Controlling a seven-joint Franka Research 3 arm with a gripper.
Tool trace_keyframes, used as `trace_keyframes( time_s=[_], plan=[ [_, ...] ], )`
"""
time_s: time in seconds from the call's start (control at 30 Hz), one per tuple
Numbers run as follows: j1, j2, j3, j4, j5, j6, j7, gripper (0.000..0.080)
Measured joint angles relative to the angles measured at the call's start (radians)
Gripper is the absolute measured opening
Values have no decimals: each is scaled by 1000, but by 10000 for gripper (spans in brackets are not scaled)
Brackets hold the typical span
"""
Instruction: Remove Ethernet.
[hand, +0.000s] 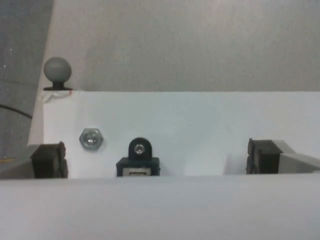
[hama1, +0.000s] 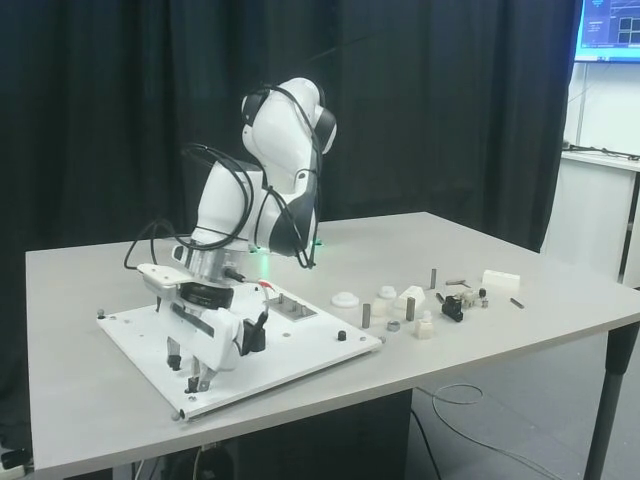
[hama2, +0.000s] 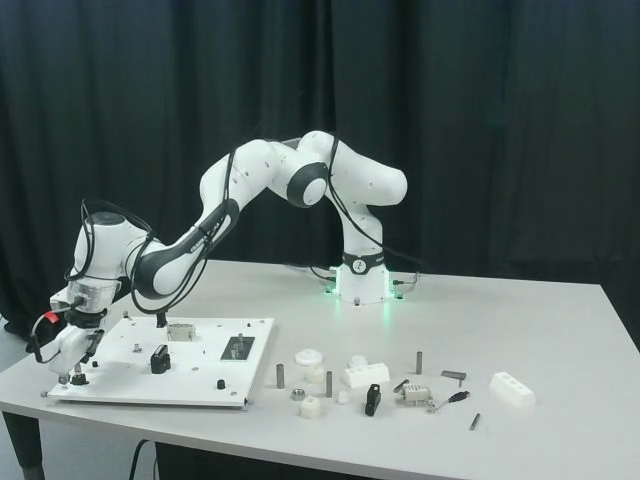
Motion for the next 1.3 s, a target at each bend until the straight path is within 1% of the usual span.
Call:
trace_keyframes(
  time_s=[0.23, 1.1, 1.13, 1.3],
  plan=[
    [-2, 0, 8, 4, -17, -2, 0, 800],
    [-2, 0, 12, 14, -23, -21, 0, 800],
    [-2, 0, 12, 14, -23, -21, 0, 756],
    [-2, 1, 14, 14, -26, -21, 0, 756]
  ],
)
